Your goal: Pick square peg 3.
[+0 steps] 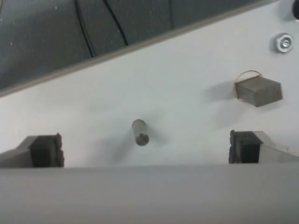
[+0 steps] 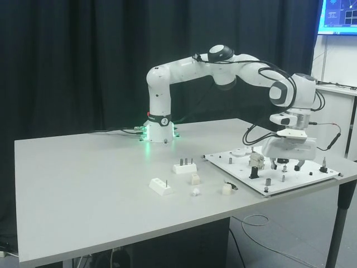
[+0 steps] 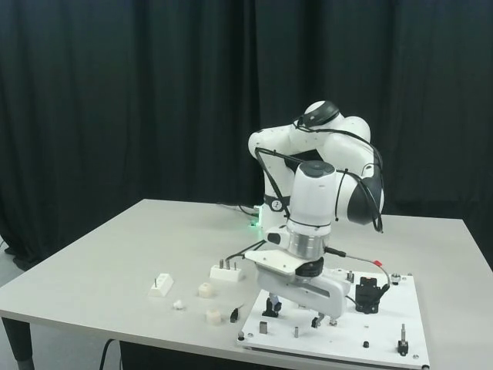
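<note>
In the wrist view a grey square peg (image 1: 258, 91) stands upright on the white board (image 1: 187, 84), off to one side of my gripper (image 1: 145, 149). The gripper is open, with nothing between its black fingertips (image 1: 44, 150). A thin round peg (image 1: 140, 132) stands on the board almost midway between the fingers. In the first room view the gripper (image 2: 284, 163) hovers low over the board (image 2: 301, 181), with small pegs (image 2: 268, 182) just in front of it. In the second room view the square peg (image 3: 263, 327) stands near the board's front edge, below the gripper (image 3: 294, 312).
A metal nut (image 1: 283, 43) lies on the board beyond the square peg. A black fixture (image 3: 367, 295) and other small posts (image 3: 402, 340) stand on the board. White holder blocks (image 2: 160, 185) and small white parts (image 2: 194, 178) lie on the grey table (image 2: 83, 173). The board's edge (image 1: 117, 51) is close.
</note>
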